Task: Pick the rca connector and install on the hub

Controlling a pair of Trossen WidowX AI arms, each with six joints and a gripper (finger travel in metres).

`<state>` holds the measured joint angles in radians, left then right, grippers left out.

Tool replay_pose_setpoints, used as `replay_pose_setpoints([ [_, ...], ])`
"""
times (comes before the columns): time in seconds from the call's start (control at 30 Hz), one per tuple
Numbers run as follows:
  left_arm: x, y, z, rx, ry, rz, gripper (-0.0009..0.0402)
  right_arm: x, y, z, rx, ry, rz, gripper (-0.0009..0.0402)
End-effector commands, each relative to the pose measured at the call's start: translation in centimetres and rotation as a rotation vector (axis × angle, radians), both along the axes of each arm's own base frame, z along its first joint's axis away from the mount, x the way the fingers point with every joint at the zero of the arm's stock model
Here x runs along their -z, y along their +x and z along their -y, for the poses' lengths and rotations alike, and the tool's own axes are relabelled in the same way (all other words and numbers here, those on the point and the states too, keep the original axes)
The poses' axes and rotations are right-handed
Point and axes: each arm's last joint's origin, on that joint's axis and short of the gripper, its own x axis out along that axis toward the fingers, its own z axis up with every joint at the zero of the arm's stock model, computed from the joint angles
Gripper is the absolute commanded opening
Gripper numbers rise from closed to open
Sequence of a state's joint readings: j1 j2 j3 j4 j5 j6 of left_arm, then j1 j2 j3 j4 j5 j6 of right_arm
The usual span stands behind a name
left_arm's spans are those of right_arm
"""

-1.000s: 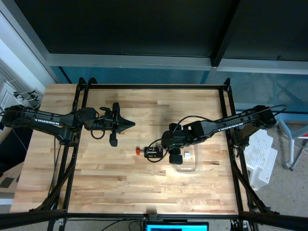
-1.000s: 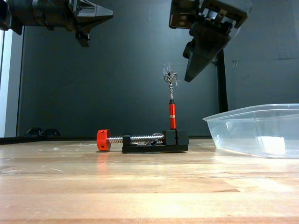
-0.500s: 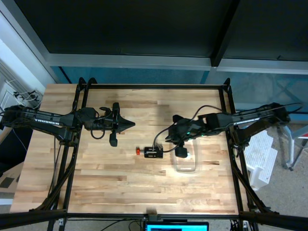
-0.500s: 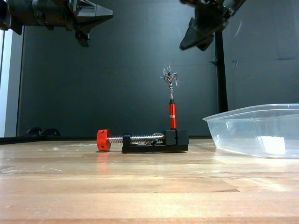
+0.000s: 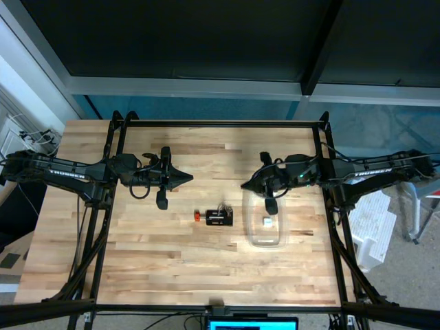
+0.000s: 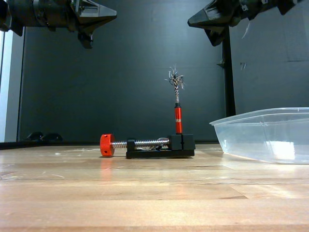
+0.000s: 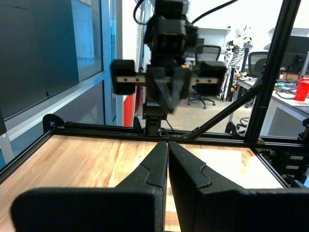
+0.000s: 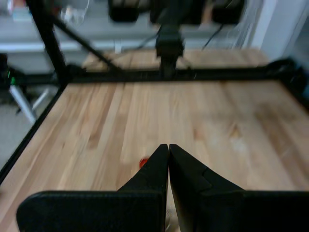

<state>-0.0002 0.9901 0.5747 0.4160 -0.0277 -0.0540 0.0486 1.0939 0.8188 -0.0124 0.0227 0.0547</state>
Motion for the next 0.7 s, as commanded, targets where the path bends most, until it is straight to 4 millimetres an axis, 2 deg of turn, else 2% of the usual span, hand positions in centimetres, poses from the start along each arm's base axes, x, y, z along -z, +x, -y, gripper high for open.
replay_pose_setpoints([
  [0.03,0.0,0.0,0.0,0.000,0.000,0.000,0.0000,0.1,-0.8,0.3,0.013,-0.004,0.088,0.0000],
  [0.47,0.0,0.0,0.0,0.000,0.000,0.000,0.0000,1.9,-3.2,1.3,0.052,0.008,0.299,0.0000],
  [0.7,0.0,0.0,0.0,0.000,0.000,0.000,0.0000,2.7,-3.6,1.2,0.034,0.026,0.305,0.0000],
])
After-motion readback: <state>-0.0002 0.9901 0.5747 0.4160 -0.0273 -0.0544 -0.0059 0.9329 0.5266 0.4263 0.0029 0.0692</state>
